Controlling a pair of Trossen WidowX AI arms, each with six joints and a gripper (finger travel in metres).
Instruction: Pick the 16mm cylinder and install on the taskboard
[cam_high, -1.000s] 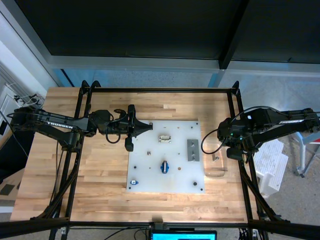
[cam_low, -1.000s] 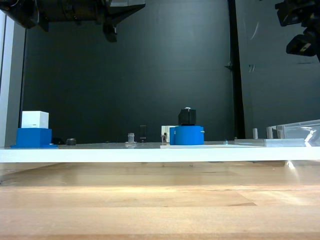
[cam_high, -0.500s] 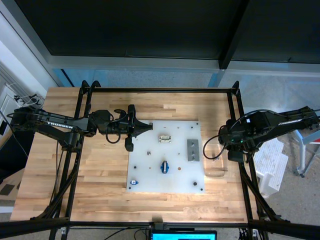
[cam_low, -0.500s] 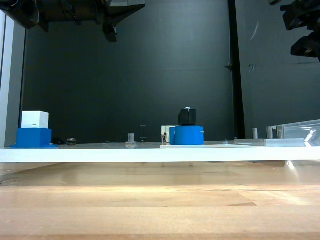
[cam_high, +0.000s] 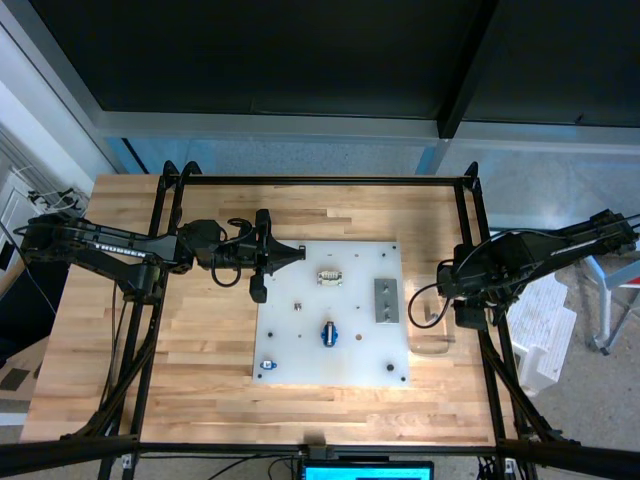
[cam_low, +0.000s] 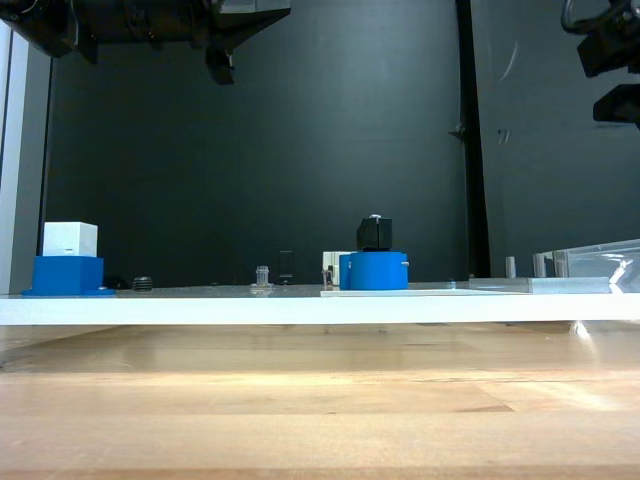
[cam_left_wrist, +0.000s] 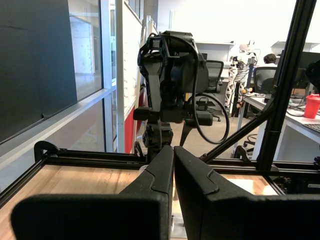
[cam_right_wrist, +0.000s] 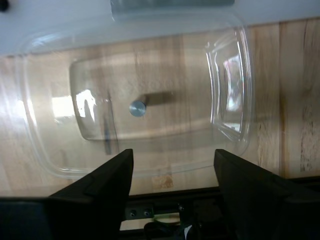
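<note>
- Where the pale butcher-block worktop (cam_high: 200, 350) is ringed by a black bar frame (cam_high: 320, 181), the white taskboard (cam_high: 300, 340) lies flat at its middle.
- Taskboard fittings: grey metal block (cam_high: 385, 299), blue fitting (cam_high: 328, 334), beige connector (cam_high: 329, 277).
- Clear plastic tray (cam_right_wrist: 240, 90): on the worktop, just beside the taskboard's right edge.
- 16mm cylinder (cam_right_wrist: 137, 108): standing on end inside the tray, near its middle, casting a short shadow; apart from the tray walls.
- Right end effector (cam_right_wrist: 172, 152): raised over the tray and looking down into it, fingers spread wide, holding nothing.
- Left end effector (cam_left_wrist: 173, 150): level and high above the taskboard's far left corner, fingers pressed together on nothing.
- Room: a dark panel behind the worktop in the high and low views; the left wrist view shows an office with glass partitions, desks and chairs (cam_left_wrist: 215, 70).
</note>
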